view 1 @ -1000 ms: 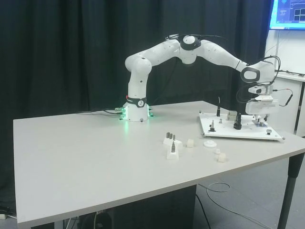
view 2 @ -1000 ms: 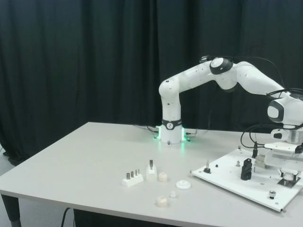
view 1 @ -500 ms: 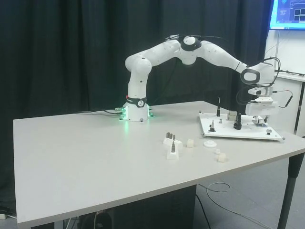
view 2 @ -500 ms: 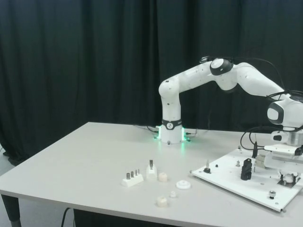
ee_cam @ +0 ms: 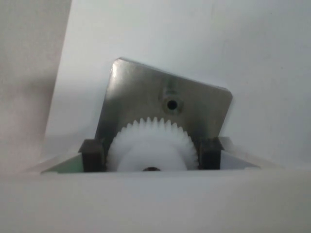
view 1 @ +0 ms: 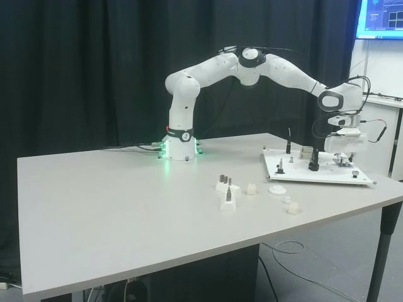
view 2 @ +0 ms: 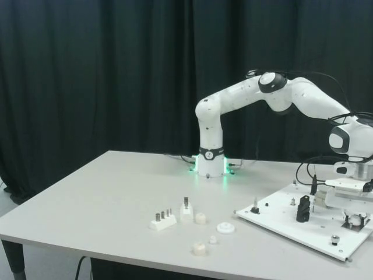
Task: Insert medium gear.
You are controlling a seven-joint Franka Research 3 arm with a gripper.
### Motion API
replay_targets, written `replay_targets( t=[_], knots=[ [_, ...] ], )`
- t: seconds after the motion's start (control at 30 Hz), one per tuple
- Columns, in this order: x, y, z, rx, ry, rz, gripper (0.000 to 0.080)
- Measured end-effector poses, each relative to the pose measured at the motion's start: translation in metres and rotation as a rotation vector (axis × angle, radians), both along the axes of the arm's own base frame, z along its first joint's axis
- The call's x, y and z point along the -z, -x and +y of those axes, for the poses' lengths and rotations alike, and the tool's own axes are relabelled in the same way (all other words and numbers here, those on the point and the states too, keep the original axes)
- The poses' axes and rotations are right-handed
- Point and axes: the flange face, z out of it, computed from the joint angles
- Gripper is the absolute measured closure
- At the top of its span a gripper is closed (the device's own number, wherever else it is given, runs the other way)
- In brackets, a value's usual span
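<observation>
Bench [view 1: 126,207] before black curtains [view 2: 87,76], arm [view 1: 252,66] stretched to the white board [view 2: 280,224].
Grey and broad, the bench carries the arm's base [view 1: 178,146], lit green at the foot, and the board near one end. The gripper [ee_cam: 151,154] hangs low over the board's far part; in the wrist view its jaws are clenched on a white gear [ee_cam: 153,145], one black fingertip [ee_cam: 92,155] at each side of the toothed rim, with a grey metal plate [ee_cam: 146,94] lying on the board under the gear. A black block [view 2: 302,209] and a few small pegs stand on the board. Well apart, near the bench's front edge, sit two white peg holders [view 2: 163,221], a second gear [view 2: 225,227] lying flat, and three small white parts [view 2: 199,248]. A screen [view 1: 380,19] glows in the room's upper corner in the first room view.
</observation>
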Motion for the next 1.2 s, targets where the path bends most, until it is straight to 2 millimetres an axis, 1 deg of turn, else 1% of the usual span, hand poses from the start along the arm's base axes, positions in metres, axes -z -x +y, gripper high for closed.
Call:
replay_targets(
  t=[0.97, 1.2],
  knots=[
    [0.0025, -0.0019, -0.0015, 0.012, -0.014, 0.012, 0.0404],
    [0.0006, -0.0057, -0.0039, 0.044, -0.027, 0.019, 0.0404]
  ],
)
